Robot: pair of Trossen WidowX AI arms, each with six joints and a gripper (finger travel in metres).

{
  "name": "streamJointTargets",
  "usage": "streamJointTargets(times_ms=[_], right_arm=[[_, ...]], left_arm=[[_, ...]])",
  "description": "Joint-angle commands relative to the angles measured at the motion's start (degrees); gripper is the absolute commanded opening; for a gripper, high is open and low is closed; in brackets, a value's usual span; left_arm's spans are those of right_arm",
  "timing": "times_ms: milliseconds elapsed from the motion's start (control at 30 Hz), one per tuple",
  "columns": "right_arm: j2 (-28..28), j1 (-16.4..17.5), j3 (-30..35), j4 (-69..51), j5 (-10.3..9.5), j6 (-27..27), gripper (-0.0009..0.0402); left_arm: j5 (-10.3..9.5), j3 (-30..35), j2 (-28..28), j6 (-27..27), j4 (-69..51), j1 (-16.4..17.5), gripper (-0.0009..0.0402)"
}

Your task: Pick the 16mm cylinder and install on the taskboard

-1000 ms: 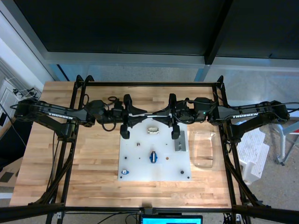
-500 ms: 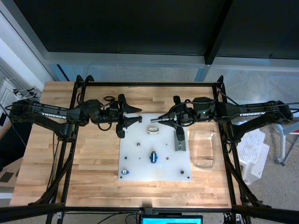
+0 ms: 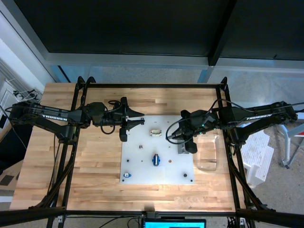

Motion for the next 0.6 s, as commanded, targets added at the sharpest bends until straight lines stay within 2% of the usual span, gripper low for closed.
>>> streamJointTargets(times_ms=[33, 267, 600], right_arm=[[1.33, 1.88, 0.2, -2.56, 1.2, 0.5, 0.002], [8.81, 5.27, 4.22, -10.64, 5.25, 1.73, 0.002], [20.81, 7.23, 11.93, -21.75, 6.1, 3.32, 0.002]], left_arm=[[0.04, -0.02, 0.07, 0.0, 0.13, -0.02, 0.0111], [0.07, -0.02, 0.07, 0.0, 0.11, -0.02, 0.0111], [0.07, -0.02, 0.07, 0.0, 0.11, 0.0, 0.0111]])
